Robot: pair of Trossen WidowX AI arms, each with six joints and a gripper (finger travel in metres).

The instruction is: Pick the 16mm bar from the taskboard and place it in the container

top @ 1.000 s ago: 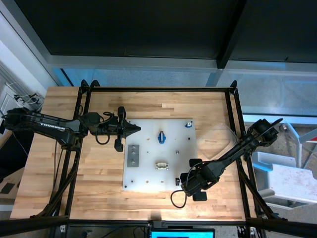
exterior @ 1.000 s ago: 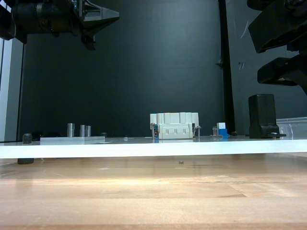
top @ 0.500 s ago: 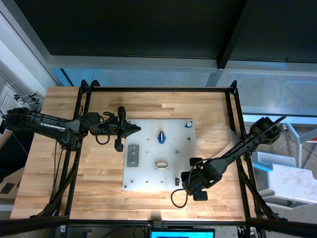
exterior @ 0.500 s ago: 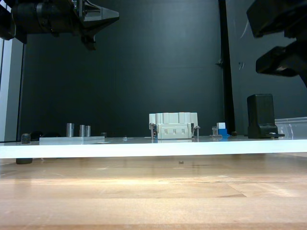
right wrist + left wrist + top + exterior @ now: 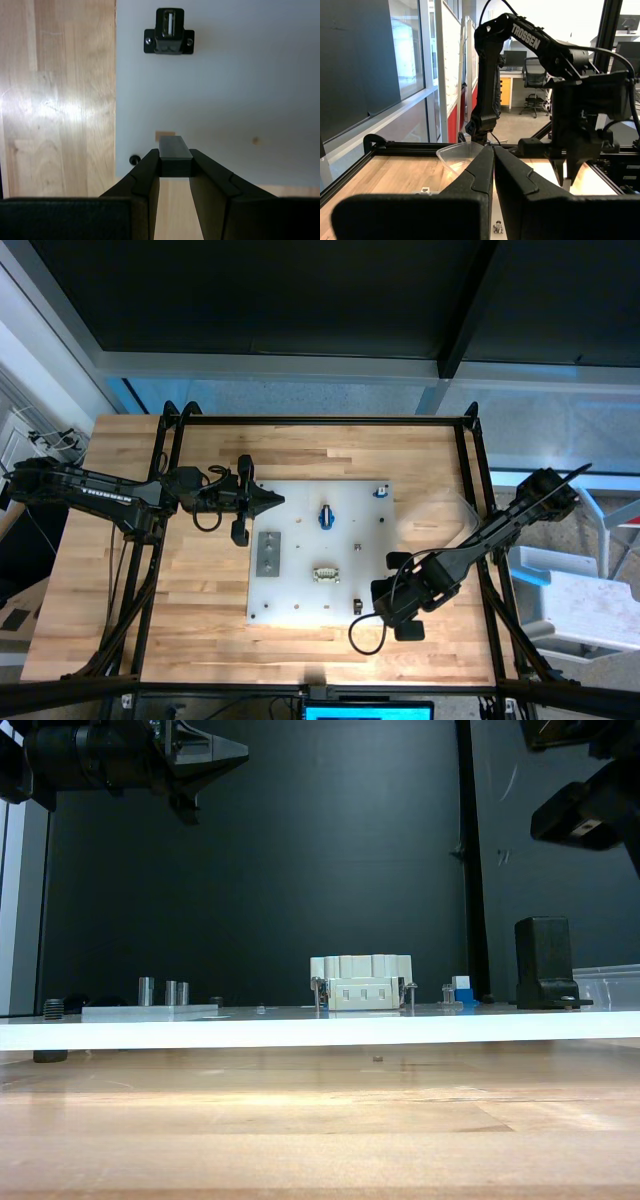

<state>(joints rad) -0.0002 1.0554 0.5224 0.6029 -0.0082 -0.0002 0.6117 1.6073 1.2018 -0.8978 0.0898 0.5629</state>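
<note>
My right claw (image 5: pixel 175 167) hangs well above the near corner of the white square taskboard (image 5: pixel 240 90), and it is pinching a small black block (image 5: pixel 175 150) squarely between both fingers. That is not the piece I am after! Directly beneath the claw's tips a rectangular slot (image 5: pixel 165 135) shows bare in the plate, and I judge the block belongs there. Just ahead of the claw sits a black socket (image 5: pixel 169 31) screwed to the board. The 16mm bar should be one of the short grey metal pegs (image 5: pixel 172 991) standing upright on the grey metal block (image 5: pixel 268 552), clear across the board from my right claw, though I cannot tell which one. So the bar is not yet picked. My left claw (image 5: pixel 493 165) is pressed together with nothing in it. It floats high over the board's far edge with those pegs near and below it, parked out of the way. The clear shallow plastic container (image 5: pixel 432 523) waits off the board, close beside my right arm, an easy swing once the right piece is in hand. First I need to be rid of this block.
</note>
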